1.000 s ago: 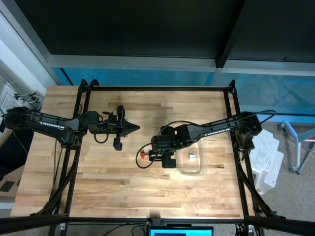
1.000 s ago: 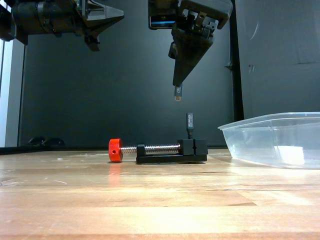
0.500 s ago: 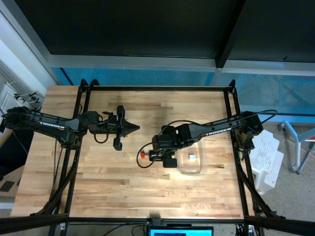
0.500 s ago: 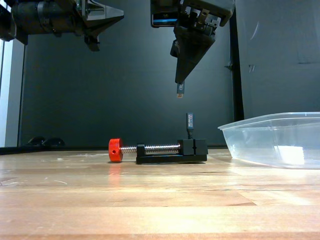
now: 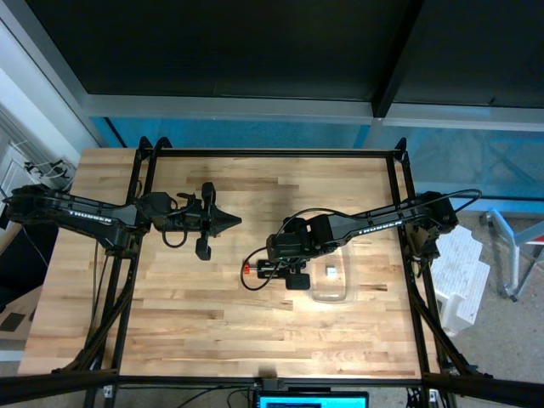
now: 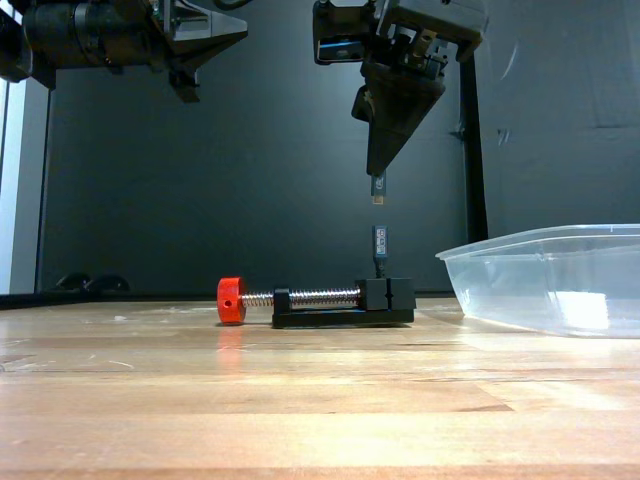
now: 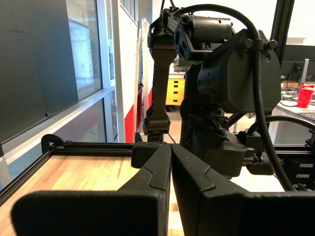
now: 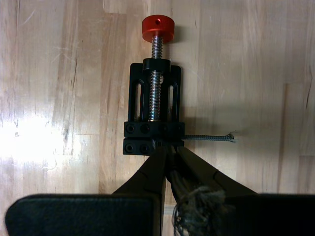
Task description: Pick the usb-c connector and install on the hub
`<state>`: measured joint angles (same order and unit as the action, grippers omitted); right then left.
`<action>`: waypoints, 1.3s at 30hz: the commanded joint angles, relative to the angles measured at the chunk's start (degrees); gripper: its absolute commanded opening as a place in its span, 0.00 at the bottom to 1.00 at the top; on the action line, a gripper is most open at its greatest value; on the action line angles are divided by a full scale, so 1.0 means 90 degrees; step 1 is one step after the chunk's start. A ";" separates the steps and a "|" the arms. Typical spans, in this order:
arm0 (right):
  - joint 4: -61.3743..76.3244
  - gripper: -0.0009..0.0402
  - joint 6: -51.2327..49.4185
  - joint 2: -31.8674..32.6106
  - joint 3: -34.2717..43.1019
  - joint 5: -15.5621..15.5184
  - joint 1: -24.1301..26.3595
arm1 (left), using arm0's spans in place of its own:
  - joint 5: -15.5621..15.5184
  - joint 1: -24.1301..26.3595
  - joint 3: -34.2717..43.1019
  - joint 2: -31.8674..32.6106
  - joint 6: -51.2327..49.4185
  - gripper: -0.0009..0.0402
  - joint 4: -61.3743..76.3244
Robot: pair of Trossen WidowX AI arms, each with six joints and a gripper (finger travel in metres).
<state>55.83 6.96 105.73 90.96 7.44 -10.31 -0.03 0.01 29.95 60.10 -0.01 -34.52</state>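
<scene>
My right gripper (image 6: 378, 172) hangs above the small black vise (image 6: 345, 300) and is shut on the usb-c connector (image 6: 378, 188), which points straight down. The hub's upright port piece (image 6: 379, 243) stands clamped in the vise, directly under the connector with a small gap between them. In the right wrist view the fingers (image 8: 158, 162) meet just over the vise (image 8: 152, 113), and the connector's braided cable (image 8: 197, 209) trails back. My left gripper (image 5: 231, 222) is shut with nothing in it, high above the table to the left of the vise, also in the low view (image 6: 238, 32).
The vise has a red knob (image 6: 230, 300) at its left end, red knob (image 5: 246, 268). A clear plastic tub (image 6: 550, 275) sits right of the vise, with a small item inside (image 5: 331, 271). A short braided lead (image 8: 209, 138) runs from the vise.
My right gripper has moved to the right with the connector, from left of the hub's port to directly above it. The left arm has not moved.
</scene>
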 commanded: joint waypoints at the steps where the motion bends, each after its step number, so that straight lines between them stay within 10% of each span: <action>1: -0.0005 0.02 0.0015 -0.0002 -0.0007 0.0000 -0.0007 | 0.0000 0.0000 0.0000 0.0002 0.0000 0.02 0.0000; 39: -0.0432 0.02 0.0294 0.0015 -0.0308 -0.0002 -0.0056 | 0.0002 0.0000 0.0000 0.0002 0.0000 0.02 0.0000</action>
<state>51.86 9.54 105.82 88.16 7.38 -10.81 -0.03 0.01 29.95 60.10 -0.01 -34.52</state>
